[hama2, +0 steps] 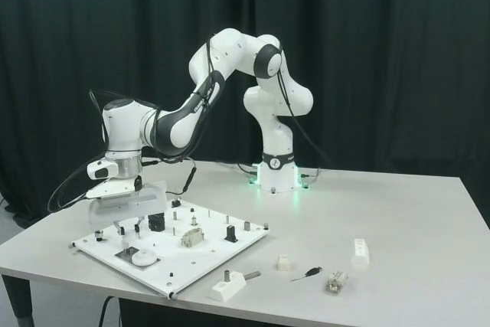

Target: Place medium gear.

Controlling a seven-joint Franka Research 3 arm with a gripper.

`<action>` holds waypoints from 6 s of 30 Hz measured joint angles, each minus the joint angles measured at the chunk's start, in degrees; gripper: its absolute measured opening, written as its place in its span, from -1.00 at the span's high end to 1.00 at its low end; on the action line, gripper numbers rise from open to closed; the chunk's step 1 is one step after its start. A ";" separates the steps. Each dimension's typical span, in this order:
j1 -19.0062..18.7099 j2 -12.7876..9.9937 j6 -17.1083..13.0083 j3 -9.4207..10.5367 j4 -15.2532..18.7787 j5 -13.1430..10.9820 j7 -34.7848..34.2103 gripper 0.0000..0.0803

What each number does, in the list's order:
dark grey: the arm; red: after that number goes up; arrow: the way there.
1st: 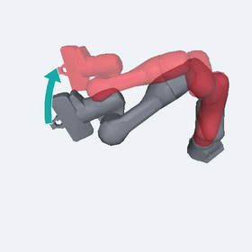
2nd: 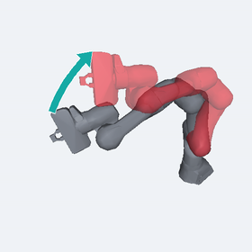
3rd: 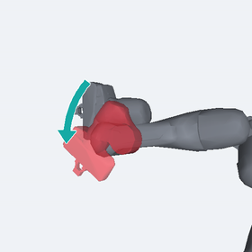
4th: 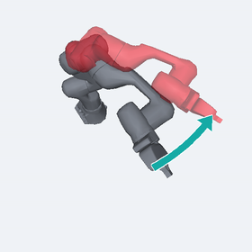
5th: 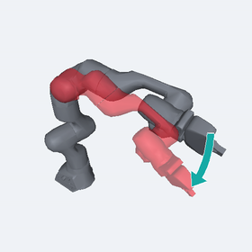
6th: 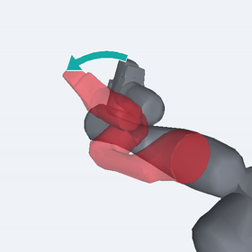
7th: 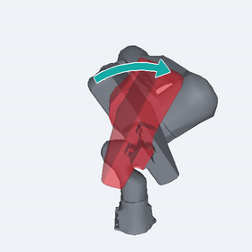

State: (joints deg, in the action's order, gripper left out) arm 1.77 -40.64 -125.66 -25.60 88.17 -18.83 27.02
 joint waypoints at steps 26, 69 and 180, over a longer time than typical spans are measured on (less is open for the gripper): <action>-0.12 0.05 0.23 -0.03 -0.32 0.00 -0.86 0.31; -1.08 1.02 1.85 0.04 -0.56 0.00 -2.65 0.31; -24.90 16.70 -12.15 11.17 32.93 11.46 -48.82 0.31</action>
State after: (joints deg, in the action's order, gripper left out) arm -23.12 -23.94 -137.81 -14.43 121.10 -7.37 -21.79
